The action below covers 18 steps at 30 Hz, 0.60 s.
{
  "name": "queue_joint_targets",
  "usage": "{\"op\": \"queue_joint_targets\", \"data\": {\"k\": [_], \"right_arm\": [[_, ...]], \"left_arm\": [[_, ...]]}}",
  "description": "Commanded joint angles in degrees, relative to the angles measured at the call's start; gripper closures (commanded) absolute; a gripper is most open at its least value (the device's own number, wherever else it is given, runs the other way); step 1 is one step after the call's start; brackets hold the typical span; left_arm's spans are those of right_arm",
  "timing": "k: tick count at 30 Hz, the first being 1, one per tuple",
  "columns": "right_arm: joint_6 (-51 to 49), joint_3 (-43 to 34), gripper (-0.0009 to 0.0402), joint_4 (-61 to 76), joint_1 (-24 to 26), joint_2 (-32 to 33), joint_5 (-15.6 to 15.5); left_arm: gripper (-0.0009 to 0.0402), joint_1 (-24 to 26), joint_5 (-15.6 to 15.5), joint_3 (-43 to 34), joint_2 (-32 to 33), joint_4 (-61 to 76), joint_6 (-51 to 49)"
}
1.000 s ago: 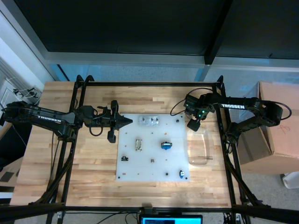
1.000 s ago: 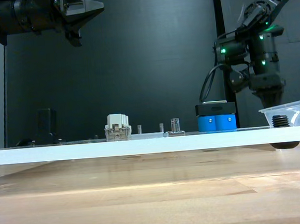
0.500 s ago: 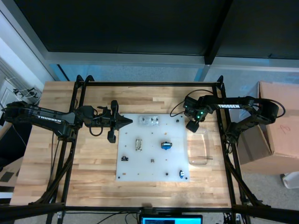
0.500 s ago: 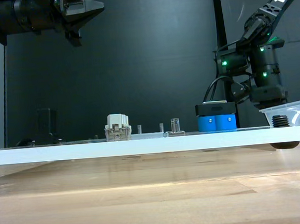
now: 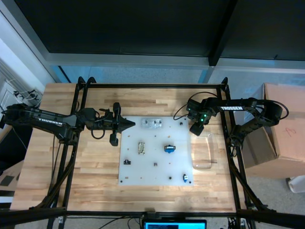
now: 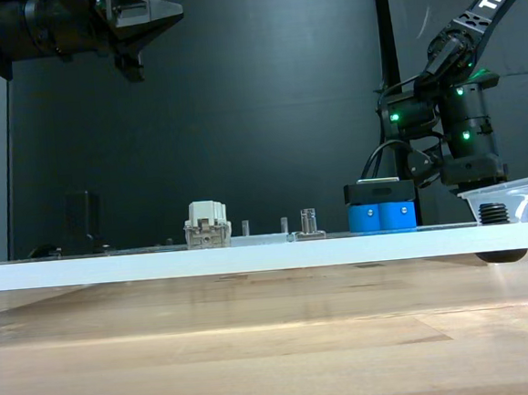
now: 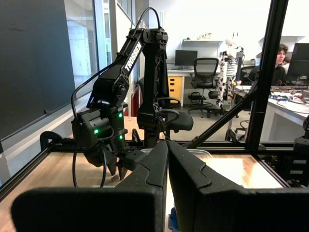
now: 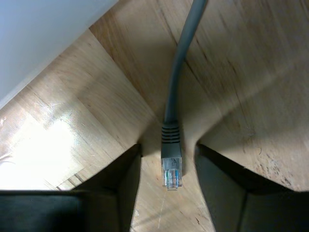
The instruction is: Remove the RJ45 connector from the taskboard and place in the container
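By container (image 5: 204, 153): one RJ45 connector (image 8: 172, 166) inside released right gripper (image 8: 167, 146) | left gripper (image 7: 167, 145) clenched aloft

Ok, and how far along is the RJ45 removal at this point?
Done: the RJ45 connector is off the taskboard, lying free on the table beside it. In hand: the right gripper sits low around it, fingers open, not gripping. Left: grasping it and putting it in the container. The left gripper hovers shut, high over the board's far left edge.

The cable (image 8: 186, 58) of the RJ45 connector (image 8: 172, 164) is cut by the picture's edge. At table height, the container (image 6: 520, 194) hides the finger ends of the right gripper (image 5: 195, 129).
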State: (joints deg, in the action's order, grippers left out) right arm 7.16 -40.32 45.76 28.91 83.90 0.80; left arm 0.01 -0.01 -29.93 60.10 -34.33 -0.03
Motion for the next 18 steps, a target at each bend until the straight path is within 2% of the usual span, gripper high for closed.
{"op": "queue_joint_targets", "data": {"k": [1, 10, 18], "right_arm": [[0.0, 0.0, 0.0292, -0.1, 0.0, 0.0, 0.0], [-0.2, -0.2, 0.0392, 0.2, 0.0, 0.0, 0.0], [0.0, -1.3, 0.0395, 2.4, 0.0, -2.3, 0.3]], "left_arm": [[0.0393, 0.0, 0.0, 0.0, 0.0, 0.0, 0.0], [0.0393, 0.0, 0.0, 0.0, 0.0, 0.0, 0.0], [0.0393, 0.0, 0.0, 0.0, 0.0, 0.0, 0.0]]}}
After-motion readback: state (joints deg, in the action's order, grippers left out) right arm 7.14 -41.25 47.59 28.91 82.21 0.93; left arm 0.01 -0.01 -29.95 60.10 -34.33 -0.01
